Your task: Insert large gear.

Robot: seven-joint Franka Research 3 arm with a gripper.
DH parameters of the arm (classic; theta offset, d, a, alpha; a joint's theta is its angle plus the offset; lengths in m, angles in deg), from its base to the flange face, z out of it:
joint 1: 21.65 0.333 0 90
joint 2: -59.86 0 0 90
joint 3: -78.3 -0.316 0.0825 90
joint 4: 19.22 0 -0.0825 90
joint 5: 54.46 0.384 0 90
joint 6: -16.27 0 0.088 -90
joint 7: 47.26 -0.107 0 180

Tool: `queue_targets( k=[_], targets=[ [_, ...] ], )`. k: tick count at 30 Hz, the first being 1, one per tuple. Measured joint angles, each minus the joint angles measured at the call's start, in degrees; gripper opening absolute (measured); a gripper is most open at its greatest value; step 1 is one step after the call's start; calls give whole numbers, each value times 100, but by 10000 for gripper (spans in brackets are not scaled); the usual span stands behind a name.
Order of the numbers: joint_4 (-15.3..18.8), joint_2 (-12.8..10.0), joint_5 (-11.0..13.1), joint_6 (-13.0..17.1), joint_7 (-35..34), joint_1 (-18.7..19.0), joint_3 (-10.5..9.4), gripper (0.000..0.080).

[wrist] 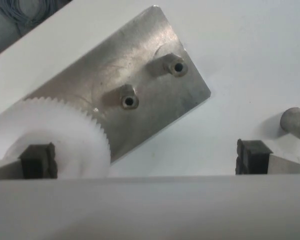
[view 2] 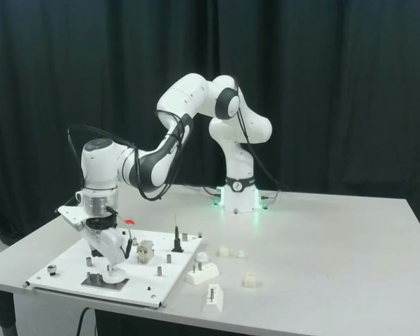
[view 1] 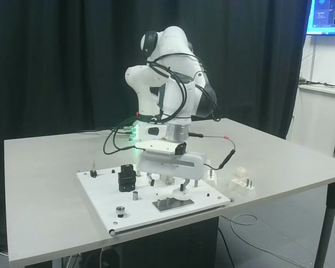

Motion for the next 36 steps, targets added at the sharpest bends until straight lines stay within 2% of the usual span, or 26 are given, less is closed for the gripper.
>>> queue_targets(
  k=[36],
  targets=[
    [1,-41,3,228,-311,30,49,800]
  ],
)
